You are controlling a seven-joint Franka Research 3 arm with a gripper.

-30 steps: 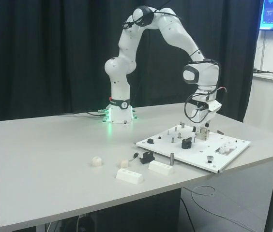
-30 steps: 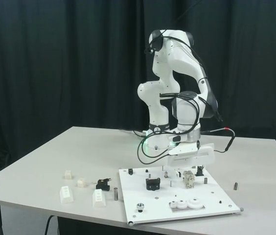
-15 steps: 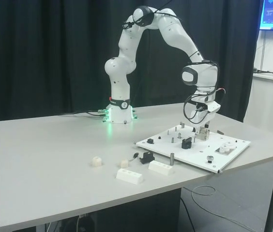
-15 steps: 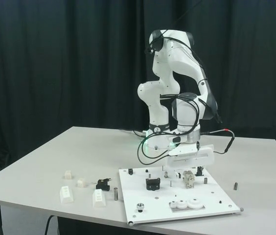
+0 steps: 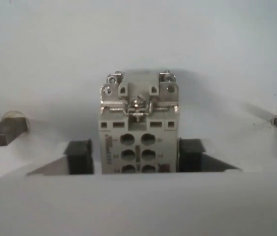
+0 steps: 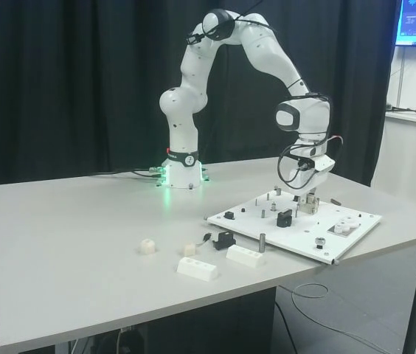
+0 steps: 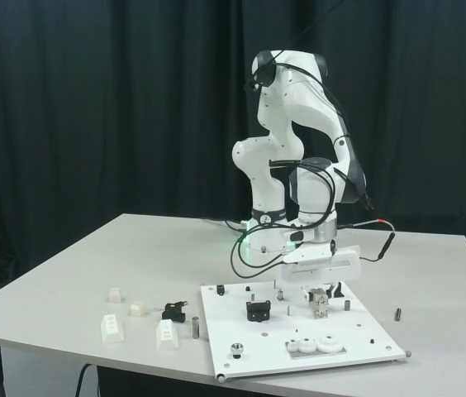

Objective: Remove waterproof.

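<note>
The claw (image 5: 136, 156) is sitting clenched around the waterproof connector (image 5: 138, 128) on the white board (image 6: 296, 221); next it likely needs a straight upward pull.

My wrist has risen a little, and my gripper (image 5: 138, 156) has lifted the connector (image 5: 138, 129) with it, up from the board (image 6: 296, 221) below me.

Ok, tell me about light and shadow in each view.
Wrist view: the connector casts soft shadow on the white board; a pale band hides the bottom. First room view: green glow at the arm's base. Second room view: black curtain, evenly lit table.
</note>
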